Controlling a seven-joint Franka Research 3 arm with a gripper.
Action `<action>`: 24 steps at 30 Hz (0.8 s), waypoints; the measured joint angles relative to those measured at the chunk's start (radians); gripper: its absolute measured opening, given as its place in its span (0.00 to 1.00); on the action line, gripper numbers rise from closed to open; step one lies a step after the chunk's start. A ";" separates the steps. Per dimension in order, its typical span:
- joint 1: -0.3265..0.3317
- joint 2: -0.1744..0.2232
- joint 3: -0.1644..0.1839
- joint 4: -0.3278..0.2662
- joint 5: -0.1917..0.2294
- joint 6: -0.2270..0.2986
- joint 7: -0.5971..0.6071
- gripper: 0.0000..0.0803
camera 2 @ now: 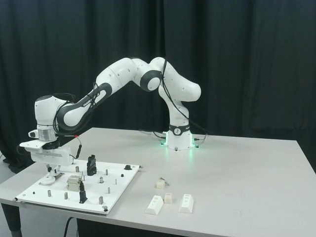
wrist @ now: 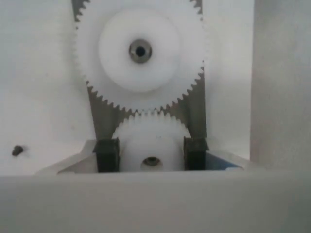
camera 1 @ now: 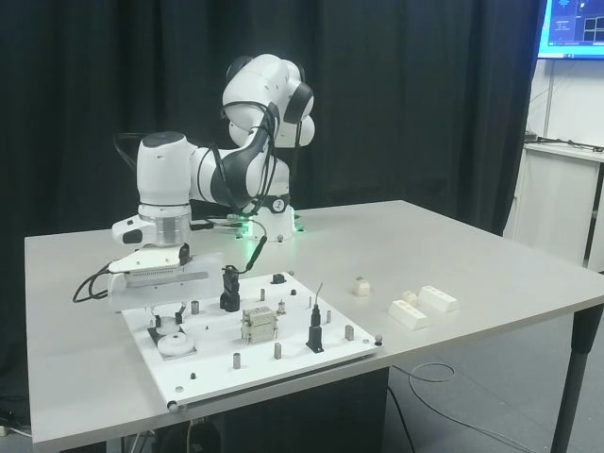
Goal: Insert medium gear.
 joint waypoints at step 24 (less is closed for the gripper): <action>0.001 0.000 0.000 0.000 -0.001 -0.001 -0.246 0.35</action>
